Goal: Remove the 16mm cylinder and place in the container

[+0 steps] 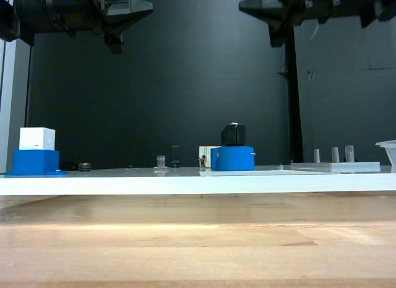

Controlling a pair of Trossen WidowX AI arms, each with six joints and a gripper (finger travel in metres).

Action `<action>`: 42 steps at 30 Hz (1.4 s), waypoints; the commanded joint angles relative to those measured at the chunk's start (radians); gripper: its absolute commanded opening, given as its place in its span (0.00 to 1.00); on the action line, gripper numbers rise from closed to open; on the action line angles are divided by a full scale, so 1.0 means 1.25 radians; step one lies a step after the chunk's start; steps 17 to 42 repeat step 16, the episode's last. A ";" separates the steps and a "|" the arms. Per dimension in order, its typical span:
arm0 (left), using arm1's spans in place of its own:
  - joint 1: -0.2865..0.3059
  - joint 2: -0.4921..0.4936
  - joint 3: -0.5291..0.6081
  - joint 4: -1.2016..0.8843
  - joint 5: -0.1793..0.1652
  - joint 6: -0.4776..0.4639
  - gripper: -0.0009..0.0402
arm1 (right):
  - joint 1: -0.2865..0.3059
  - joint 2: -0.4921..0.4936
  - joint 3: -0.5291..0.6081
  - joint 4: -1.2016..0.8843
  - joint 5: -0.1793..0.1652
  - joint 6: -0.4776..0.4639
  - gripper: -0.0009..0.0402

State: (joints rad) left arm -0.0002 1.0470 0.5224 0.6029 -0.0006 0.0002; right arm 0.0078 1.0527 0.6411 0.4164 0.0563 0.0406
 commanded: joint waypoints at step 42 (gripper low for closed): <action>0.000 0.000 0.000 0.000 0.000 0.000 0.02 | -0.034 0.000 -0.018 0.018 -0.026 0.003 0.02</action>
